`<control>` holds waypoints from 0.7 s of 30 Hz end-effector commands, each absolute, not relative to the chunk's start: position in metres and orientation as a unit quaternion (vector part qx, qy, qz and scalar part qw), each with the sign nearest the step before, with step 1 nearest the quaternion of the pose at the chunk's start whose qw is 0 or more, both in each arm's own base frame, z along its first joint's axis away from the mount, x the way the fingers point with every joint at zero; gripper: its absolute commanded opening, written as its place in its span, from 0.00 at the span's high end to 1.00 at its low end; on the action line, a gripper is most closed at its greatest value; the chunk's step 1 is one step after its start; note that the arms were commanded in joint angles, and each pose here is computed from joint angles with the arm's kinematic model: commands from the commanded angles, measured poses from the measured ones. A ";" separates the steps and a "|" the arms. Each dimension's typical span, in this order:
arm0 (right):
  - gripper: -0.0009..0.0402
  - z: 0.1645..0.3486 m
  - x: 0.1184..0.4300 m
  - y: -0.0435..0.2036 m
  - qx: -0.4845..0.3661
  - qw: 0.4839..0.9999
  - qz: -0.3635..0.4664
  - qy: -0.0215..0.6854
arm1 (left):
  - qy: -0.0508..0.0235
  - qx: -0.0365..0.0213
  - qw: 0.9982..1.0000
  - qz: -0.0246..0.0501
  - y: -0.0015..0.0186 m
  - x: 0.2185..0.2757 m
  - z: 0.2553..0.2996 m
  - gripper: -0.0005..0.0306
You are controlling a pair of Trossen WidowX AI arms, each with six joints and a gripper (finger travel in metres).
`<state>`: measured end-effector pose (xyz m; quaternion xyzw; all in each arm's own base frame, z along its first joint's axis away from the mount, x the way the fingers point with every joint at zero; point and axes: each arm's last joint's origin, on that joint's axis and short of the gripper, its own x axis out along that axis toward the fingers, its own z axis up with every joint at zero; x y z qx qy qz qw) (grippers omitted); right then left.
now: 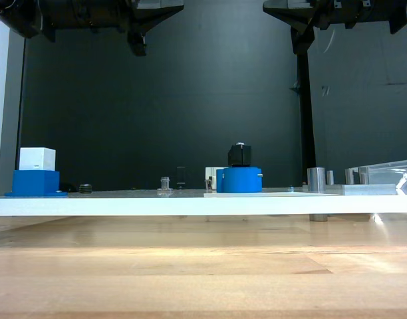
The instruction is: Pick the 16mm cylinder and install on the taskboard
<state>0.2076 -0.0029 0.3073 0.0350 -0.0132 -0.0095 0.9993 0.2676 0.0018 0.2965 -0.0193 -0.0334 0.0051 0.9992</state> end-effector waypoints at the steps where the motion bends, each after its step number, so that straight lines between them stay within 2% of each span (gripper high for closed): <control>1: 0.98 0.307 0.208 -0.003 0.035 0.999 -0.010 -0.013 | -0.033 -0.019 0.999 0.005 0.0018 0.2677 0.2964 0.98; 21: 0.98 0.307 0.208 -0.003 0.035 0.999 -0.010 -0.009 | -0.033 -0.019 0.999 0.005 0.0018 0.2677 0.2964 0.98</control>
